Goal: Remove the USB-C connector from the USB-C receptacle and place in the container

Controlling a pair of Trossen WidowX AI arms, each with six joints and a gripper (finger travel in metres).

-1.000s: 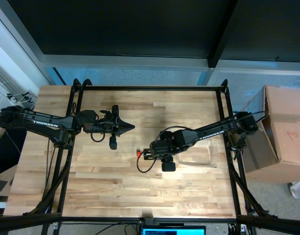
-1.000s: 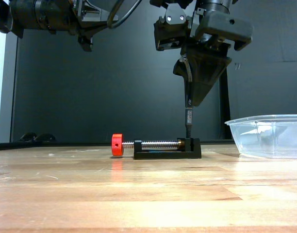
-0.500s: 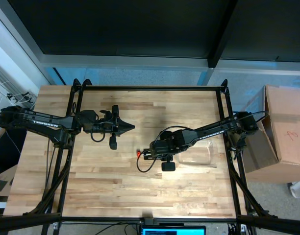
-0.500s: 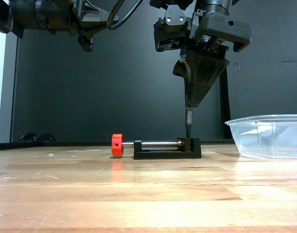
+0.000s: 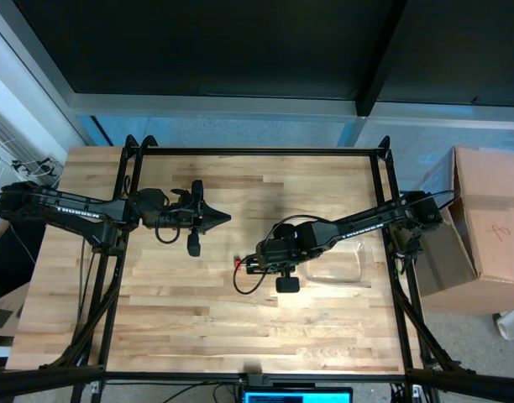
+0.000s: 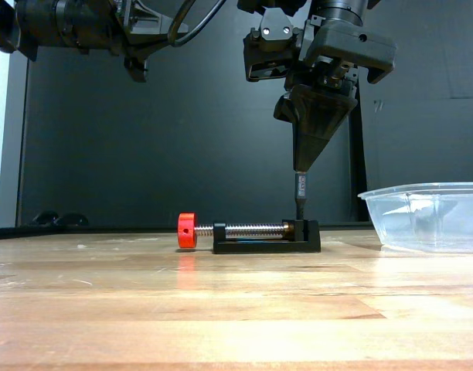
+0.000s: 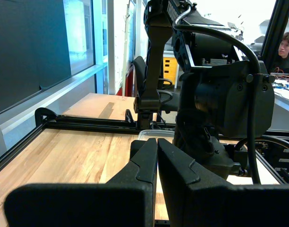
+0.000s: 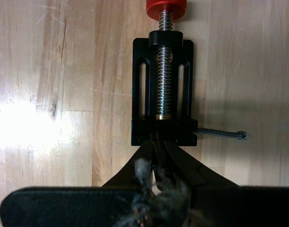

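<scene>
1. Your left tool (image 7: 157,142) hangs high over the counter (image 6: 221,309), well away from the clamp (image 6: 260,241). Its fingers are pressed together on nothing, and it looks parked out of the way.
2. Directly beneath your right tool (image 6: 298,164), the USB-C connector (image 6: 301,185) stands upright, its lower end seated in the USB-C receptacle (image 6: 302,222). The clamp probably pins the receptacle so only the plug lifts.
3. The right tool points straight down, its fingers narrowed to a pinch on the connector's top end, which suits a straight pull.
4. The container (image 6: 426,216) sits near the right tool's outer side, open-topped for the drop.
</scene>
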